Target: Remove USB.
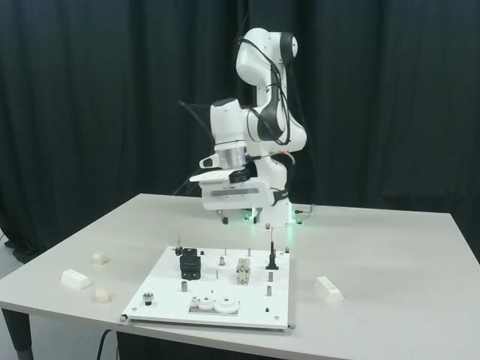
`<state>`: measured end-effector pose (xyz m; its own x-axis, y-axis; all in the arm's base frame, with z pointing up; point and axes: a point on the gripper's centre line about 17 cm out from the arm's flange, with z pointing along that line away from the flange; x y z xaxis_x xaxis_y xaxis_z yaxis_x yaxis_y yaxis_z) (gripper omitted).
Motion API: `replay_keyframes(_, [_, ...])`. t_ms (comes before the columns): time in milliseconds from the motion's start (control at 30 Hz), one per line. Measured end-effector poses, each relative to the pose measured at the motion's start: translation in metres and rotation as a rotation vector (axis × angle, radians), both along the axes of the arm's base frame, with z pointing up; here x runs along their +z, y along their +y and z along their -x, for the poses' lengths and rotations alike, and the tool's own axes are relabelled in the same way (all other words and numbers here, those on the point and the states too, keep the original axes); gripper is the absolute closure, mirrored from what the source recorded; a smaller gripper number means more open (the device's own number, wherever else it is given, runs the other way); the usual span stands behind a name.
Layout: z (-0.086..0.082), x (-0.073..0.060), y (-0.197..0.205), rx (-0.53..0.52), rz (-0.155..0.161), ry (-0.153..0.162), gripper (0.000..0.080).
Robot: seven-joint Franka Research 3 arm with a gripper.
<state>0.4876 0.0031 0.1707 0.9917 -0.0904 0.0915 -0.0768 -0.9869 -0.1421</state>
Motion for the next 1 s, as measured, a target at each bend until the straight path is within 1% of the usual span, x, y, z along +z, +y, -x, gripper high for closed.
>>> replay_keyframes(133, [0.000, 0.007, 0.017, 0.025, -0.002, -0.006, 0.0003])
replay_keyframes(233, [0.002, 0.009, 0.032, 0.020, -0.004, -0.002, 0.0003])
replay_keyframes(367, [0.007, 0.009, 0.050, 0.002, -0.005, 0.011, 0.0003])
replay_keyframes(467, [0.012, 0.005, 0.062, -0.004, -0.001, 0.023, 0.0003])
replay_keyframes(633, [0.023, -0.003, 0.073, 0.004, 0.016, 0.044, 0.0003])
replay_keyframes(833, [0.031, -0.012, 0.073, 0.038, 0.046, 0.057, 0.0003])
replay_keyframes(1000, [0.036, -0.023, 0.069, 0.041, 0.058, 0.076, 0.0003])
